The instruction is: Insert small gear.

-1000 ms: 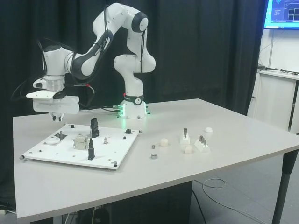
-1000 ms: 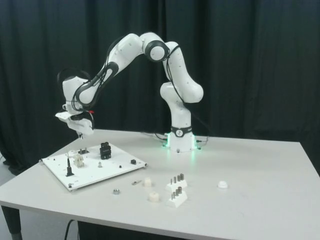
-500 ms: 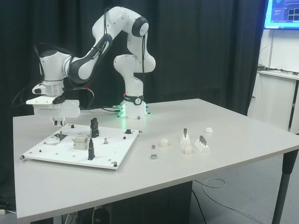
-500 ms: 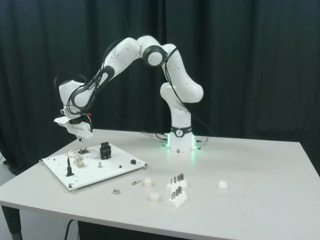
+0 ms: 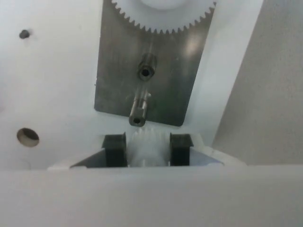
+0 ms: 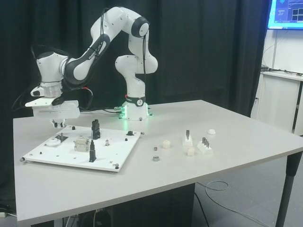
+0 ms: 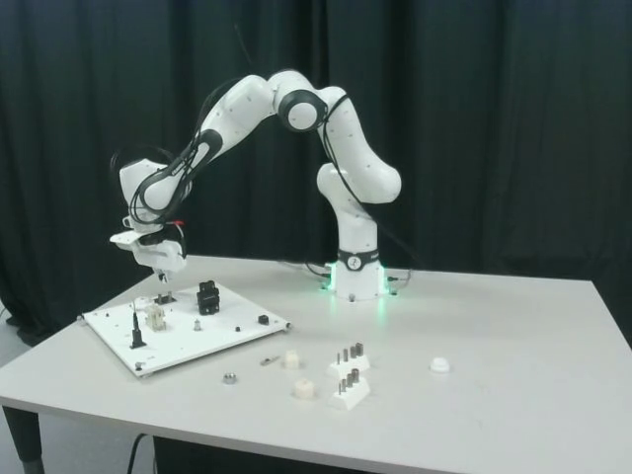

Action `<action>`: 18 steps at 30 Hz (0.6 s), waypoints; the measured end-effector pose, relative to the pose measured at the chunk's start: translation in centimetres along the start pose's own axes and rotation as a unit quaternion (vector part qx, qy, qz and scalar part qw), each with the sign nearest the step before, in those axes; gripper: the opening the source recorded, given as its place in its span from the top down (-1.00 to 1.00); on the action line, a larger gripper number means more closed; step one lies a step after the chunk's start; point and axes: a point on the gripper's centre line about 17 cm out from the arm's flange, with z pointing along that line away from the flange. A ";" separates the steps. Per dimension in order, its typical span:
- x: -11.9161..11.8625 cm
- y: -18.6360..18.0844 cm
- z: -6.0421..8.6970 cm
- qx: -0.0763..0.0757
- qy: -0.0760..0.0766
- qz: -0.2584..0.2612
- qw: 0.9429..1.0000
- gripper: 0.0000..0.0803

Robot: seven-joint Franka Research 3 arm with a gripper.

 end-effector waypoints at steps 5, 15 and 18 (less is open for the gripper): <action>-0.1 0.1 0.4 0.005 0.010 -0.003 1.000 0.52; -0.3 0.0 1.3 0.005 0.016 -0.002 1.000 0.52; -0.3 0.0 1.4 0.003 0.017 -0.002 1.000 0.52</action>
